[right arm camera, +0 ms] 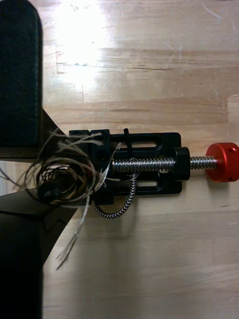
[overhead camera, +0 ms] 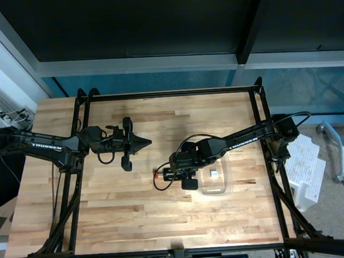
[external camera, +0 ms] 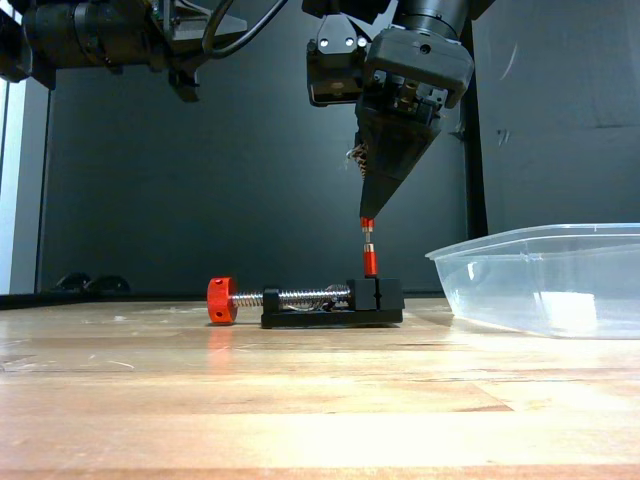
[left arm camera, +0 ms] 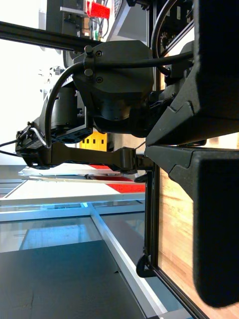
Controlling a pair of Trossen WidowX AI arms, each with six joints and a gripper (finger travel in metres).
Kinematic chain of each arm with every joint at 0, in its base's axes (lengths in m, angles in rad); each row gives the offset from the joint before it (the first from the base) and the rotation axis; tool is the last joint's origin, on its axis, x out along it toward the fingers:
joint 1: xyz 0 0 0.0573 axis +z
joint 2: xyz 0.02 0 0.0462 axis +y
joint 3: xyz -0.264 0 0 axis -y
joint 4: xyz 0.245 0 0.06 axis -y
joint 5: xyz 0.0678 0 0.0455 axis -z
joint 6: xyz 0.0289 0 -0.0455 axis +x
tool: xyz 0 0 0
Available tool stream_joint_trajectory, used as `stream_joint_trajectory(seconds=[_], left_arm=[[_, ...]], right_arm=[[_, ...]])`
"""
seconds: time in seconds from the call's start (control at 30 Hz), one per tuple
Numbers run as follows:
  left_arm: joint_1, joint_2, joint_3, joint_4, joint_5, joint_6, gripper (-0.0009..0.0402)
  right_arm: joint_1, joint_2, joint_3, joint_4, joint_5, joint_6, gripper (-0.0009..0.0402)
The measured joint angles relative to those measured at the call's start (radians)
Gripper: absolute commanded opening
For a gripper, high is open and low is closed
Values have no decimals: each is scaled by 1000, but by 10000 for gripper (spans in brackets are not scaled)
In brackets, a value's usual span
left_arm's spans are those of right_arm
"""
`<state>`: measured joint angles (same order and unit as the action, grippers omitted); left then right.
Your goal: Pick the rca connector and install on the hub
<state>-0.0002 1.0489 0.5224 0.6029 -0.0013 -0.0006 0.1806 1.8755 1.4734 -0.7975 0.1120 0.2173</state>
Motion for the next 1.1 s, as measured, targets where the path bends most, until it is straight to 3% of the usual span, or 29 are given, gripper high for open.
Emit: stream_joint_trajectory(seconds=[1.1], left_arm=[[0,0,0,0,0,0,0]], right_arm=[[-4,-3,-85,92,1,-2,4]])
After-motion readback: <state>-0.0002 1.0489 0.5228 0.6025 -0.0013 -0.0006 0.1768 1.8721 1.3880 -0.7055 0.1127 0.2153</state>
